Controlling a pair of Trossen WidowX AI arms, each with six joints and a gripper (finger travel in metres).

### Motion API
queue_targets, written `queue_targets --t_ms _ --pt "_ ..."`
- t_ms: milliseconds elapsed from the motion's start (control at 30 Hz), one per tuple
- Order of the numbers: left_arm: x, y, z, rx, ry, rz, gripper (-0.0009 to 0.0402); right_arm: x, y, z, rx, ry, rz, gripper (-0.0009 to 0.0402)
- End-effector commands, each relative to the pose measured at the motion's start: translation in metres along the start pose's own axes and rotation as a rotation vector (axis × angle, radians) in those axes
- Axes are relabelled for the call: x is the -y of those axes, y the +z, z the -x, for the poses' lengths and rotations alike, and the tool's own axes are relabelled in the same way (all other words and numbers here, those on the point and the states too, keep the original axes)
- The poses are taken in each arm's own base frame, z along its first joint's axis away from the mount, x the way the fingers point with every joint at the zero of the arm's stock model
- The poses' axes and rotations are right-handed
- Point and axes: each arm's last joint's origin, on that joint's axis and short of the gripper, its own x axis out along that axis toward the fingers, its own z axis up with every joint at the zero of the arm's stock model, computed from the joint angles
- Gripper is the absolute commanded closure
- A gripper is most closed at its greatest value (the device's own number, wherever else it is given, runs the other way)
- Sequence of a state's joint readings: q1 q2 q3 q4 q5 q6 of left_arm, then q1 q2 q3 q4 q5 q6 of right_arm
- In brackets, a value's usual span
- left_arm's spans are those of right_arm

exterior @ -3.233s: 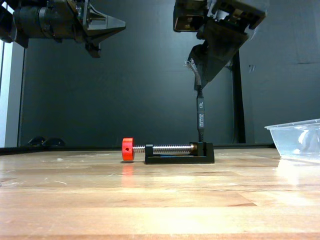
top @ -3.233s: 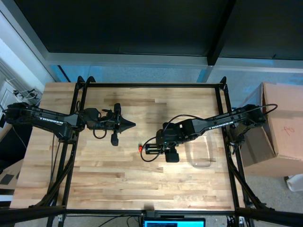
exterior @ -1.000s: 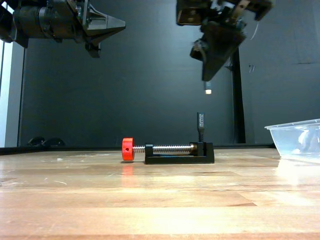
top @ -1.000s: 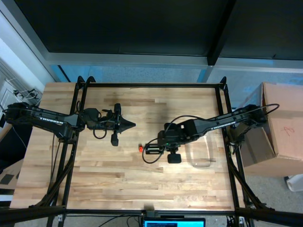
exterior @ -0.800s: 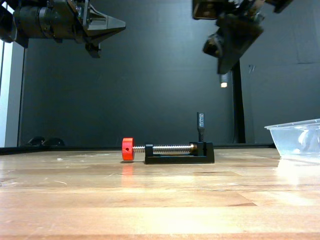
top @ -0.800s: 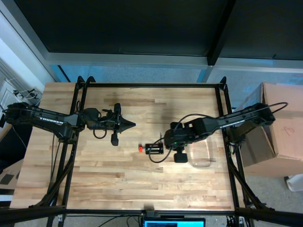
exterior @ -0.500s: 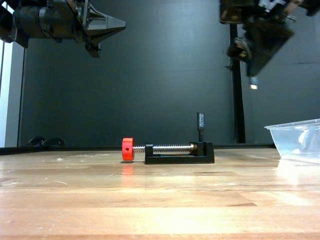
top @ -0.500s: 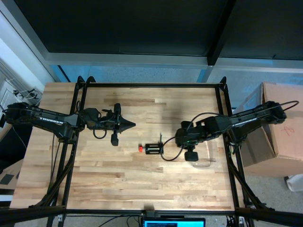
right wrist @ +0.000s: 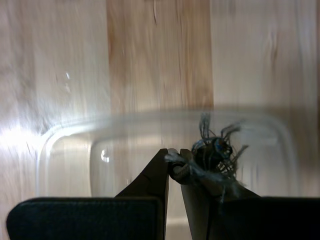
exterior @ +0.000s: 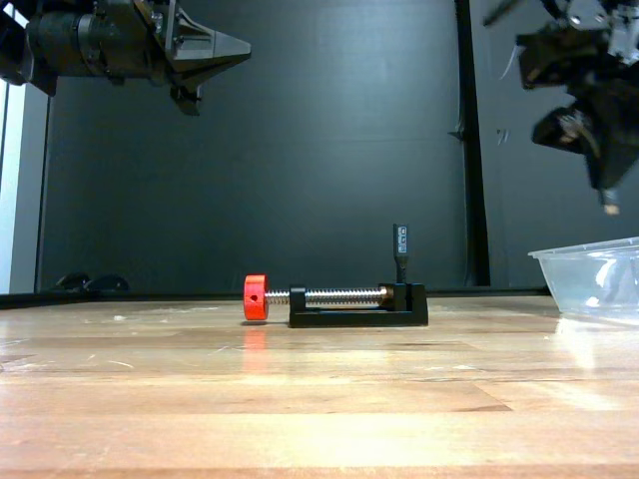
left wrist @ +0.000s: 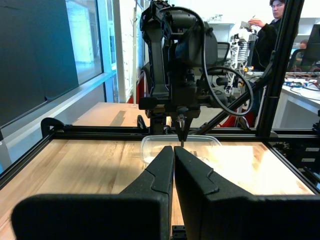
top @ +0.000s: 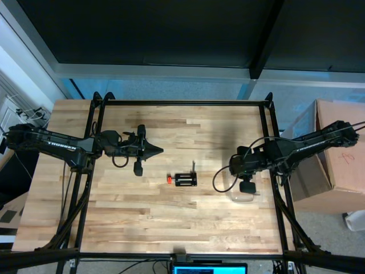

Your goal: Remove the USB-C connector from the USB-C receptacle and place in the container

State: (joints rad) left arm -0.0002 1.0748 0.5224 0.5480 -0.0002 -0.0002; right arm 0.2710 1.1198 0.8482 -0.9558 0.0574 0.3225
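though left fingers hover closed far left, right fingers pinching usb-c connector now over container

Obscured and cropped items, four entries

Hidden: USB-C connector, only its pale tip showing below the right gripper; the body sits between the pinched fingers, probably upright. Cropped: container, cut by the low view's right edge, rim blurred in the right wrist view. Cropped: left gripper, its arm running off the left edge.
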Motion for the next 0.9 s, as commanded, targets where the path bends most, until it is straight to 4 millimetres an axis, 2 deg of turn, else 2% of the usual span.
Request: queue_targets --t_ms 33,233,400,700,800,900 --pt "0.000 0.000 0.000 0.000 0.000 0.000 0.0393 0.000 -0.011 -0.006 -0.031 -0.002 -0.021 0.0373" --pt "0.000 0.000 0.000 0.000 0.000 0.000 0.0393 0.000 -0.026 -0.022 -0.099 -0.018 -0.029 0.0338" --pt "0.000 0.000 0.000 0.000 0.000 0.000 0.0393 0.001 -0.032 -0.028 -0.123 -0.028 -0.045 0.0300" --pt "0.000 0.000 0.000 0.000 0.000 0.000 0.0393 0.001 -0.030 -0.026 -0.109 -0.033 -0.059 0.0211" --pt "0.000 0.000 0.000 0.000 0.000 0.000 0.0393 0.000 -0.025 -0.022 -0.084 -0.026 -0.062 0.0202" --pt "0.000 0.000 0.000 0.000 0.000 0.000 0.0393 0.000 -0.014 -0.011 0.016 -0.046 -0.035 0.0209"
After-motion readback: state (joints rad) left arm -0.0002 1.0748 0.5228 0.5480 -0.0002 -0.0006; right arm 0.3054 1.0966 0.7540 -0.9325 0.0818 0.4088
